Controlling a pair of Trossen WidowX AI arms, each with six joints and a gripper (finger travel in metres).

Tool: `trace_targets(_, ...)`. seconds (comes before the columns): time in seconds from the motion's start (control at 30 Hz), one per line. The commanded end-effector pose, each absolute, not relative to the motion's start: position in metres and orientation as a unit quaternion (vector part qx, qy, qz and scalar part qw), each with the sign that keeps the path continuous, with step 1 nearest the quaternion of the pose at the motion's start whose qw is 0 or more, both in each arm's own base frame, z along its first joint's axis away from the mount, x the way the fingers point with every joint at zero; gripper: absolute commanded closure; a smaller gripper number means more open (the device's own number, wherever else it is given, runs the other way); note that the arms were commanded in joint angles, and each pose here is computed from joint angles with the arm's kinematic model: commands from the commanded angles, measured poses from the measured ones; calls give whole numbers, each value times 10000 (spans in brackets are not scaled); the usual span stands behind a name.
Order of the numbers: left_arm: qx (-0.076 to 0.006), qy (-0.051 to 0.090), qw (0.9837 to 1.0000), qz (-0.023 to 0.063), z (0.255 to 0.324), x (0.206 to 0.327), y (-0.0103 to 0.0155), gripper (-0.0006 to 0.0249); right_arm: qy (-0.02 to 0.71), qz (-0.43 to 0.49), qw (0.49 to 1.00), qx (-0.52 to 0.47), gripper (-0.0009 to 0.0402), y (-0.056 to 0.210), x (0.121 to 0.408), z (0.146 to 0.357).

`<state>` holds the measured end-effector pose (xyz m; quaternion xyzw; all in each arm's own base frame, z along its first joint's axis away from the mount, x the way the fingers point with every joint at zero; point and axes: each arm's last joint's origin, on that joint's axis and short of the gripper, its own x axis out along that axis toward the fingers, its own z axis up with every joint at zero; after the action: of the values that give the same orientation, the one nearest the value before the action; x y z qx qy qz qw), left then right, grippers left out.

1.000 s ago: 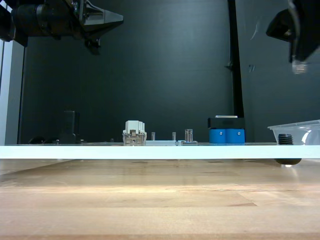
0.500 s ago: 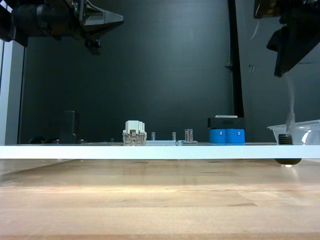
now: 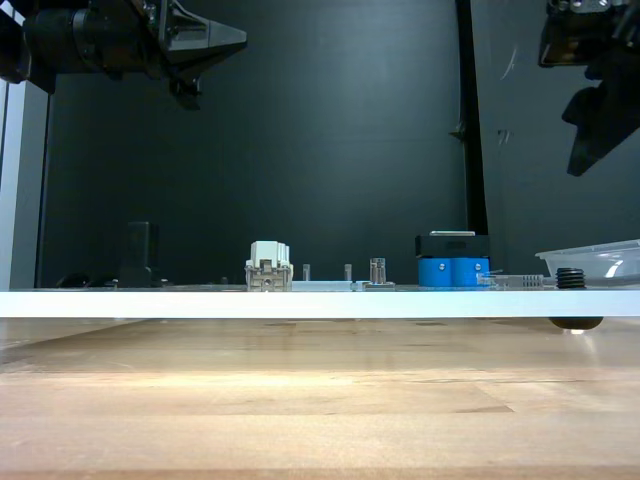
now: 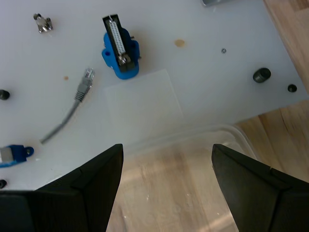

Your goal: Remove the RJ45 connector from the taskboard and place in the container

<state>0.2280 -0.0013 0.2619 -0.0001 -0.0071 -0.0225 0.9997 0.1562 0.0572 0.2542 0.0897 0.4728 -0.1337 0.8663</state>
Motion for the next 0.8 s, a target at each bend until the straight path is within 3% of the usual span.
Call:
trace_targets(0.03,1,-71,9997,-225,2619,2281,-13,243,4724,-1350,8661,922,140,541,1492,2527)
trace_targets(0.43,1,-71,9997,-223,2619,2281,-13,243,4812,-1383,8611,884,142,537,1480,2504)
trace_targets(0.8,1,-71,9997,-225,2619,2281,-13,243,4953,-1754,8399,1361,142,737,1915,2605)
